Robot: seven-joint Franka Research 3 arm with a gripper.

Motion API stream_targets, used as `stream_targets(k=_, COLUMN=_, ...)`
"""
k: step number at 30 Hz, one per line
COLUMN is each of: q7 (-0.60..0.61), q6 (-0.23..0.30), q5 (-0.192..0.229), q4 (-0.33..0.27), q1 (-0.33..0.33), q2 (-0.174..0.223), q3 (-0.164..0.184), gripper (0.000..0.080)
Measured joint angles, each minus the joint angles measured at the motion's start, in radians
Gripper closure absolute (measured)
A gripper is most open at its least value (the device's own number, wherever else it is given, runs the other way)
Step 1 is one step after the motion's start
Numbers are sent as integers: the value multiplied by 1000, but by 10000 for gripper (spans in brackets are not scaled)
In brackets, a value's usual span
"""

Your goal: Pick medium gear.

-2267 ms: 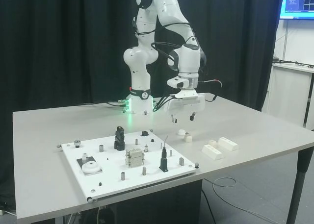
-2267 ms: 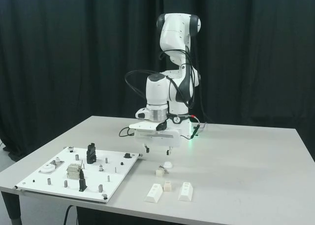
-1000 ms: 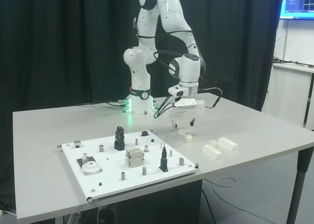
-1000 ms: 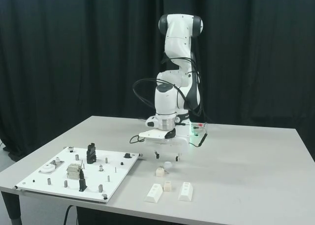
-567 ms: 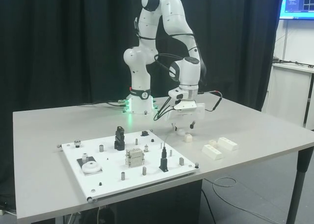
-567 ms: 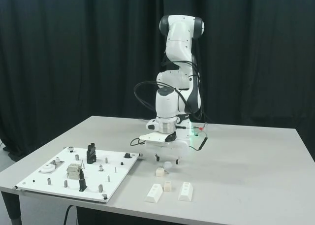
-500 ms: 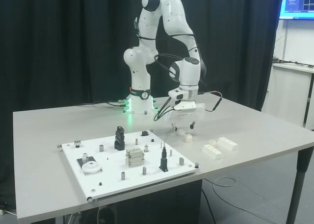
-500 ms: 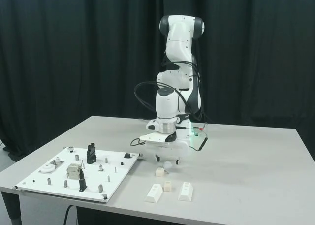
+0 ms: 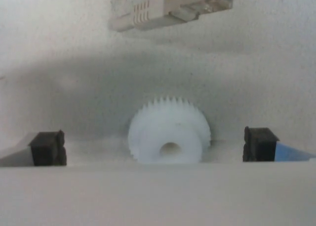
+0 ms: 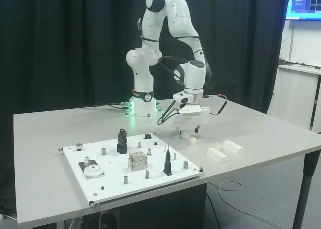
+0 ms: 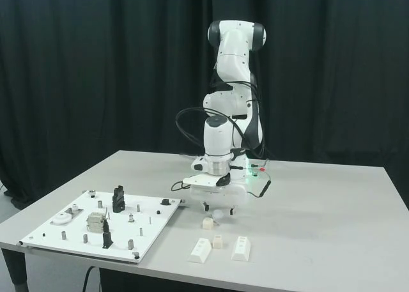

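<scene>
The jaws (image 9: 153, 147) stand wide open, holding nothing, either side of the white medium gear (image 9: 169, 132) lying on the worktop (image 10: 261, 129), so closing and lifting remain.

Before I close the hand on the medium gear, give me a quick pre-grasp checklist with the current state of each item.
1. Medium gear lies between the two fingertips: ok, one black tip on each side in the wrist view.
2. Hand open wide enough: ok, a gap shows on both sides of the gear.
3. Gear centred in the hand: cannot tell exactly; it looks roughly midway.
4. Fingertips low enough to catch the gear's rim: cannot tell; room views show the hand close above the table, contact height unclear.
5. Nearby cable plug out of the closing path: ok, it lies apart from the gear.
6. Gear flat on the table: ok, bore facing up.
</scene>
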Motion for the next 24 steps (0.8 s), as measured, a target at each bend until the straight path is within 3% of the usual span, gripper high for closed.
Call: stream_targets(k=24, q7=0, q6=19, q5=9, q4=-1, q1=-17, q2=19, q3=20, gripper=3)
